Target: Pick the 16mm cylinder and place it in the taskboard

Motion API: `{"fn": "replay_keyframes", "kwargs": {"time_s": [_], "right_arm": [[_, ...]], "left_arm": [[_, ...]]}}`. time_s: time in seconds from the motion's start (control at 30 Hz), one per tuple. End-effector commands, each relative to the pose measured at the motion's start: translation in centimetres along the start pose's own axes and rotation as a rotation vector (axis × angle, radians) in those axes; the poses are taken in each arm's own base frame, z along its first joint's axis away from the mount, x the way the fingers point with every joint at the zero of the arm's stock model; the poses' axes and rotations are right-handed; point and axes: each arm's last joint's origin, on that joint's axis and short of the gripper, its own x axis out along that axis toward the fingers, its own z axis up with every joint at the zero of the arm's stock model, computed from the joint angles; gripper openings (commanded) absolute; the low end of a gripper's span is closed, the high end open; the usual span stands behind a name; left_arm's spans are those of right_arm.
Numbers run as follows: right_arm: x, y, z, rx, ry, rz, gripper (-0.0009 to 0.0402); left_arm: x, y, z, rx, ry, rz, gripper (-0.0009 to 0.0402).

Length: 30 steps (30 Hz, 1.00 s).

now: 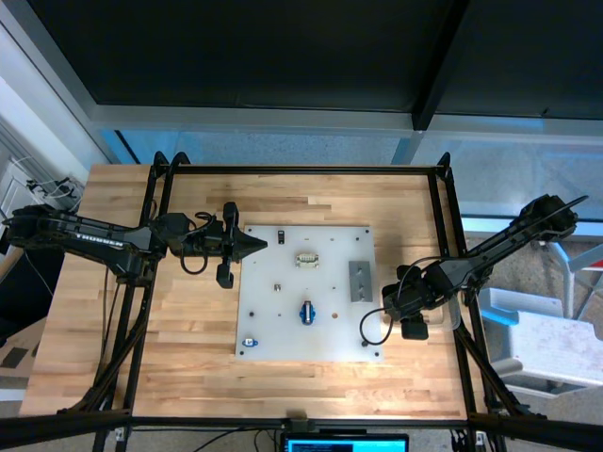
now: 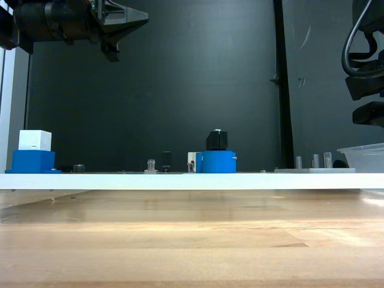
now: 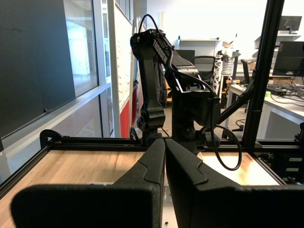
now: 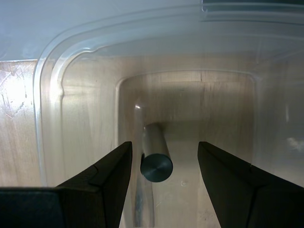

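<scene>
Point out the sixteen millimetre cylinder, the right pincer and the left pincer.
16mm cylinder (image 4: 155, 153): right wrist view, mid-barrel.
Right pincer (image 4: 164, 143): right wrist view, between open fingertips, above bin (image 4: 50, 118).
Left pincer (image 1: 262, 243): high view, shut fingertips, above taskboard (image 1: 283, 339) edge.

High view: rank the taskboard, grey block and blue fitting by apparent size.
Largest to smallest:
1. taskboard
2. grey block
3. blue fitting
The left gripper, shut, hovers at the board's left edge. The right gripper, open, hangs over the clear bin at its right.
</scene>
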Motion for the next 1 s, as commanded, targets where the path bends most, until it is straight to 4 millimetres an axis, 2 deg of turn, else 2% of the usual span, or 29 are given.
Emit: {"fn": "replay_keyframes", "kwargs": {"time_s": [0.03, 0.67, 1.0], "right_arm": [[-0.01, 0.0, 0.02, 0.0, -0.001, 0.0, 0.0189], [-0.01, 0.05, 0.09, -0.007, -0.008, 0.006, 0.005], [-0.02, 0.06, 0.12, -0.007, -0.012, 0.007, 0.001]], "left_arm": [[0.01, 0.0, 0.0, 0.0, 0.0, 0.0, 0.0], [0.01, 0.0, 0.0, 0.0, 0.0, 0.0, 0.0], [0.01, 0.0, 0.0, 0.0, 0.0, 0.0, 0.0]]}}
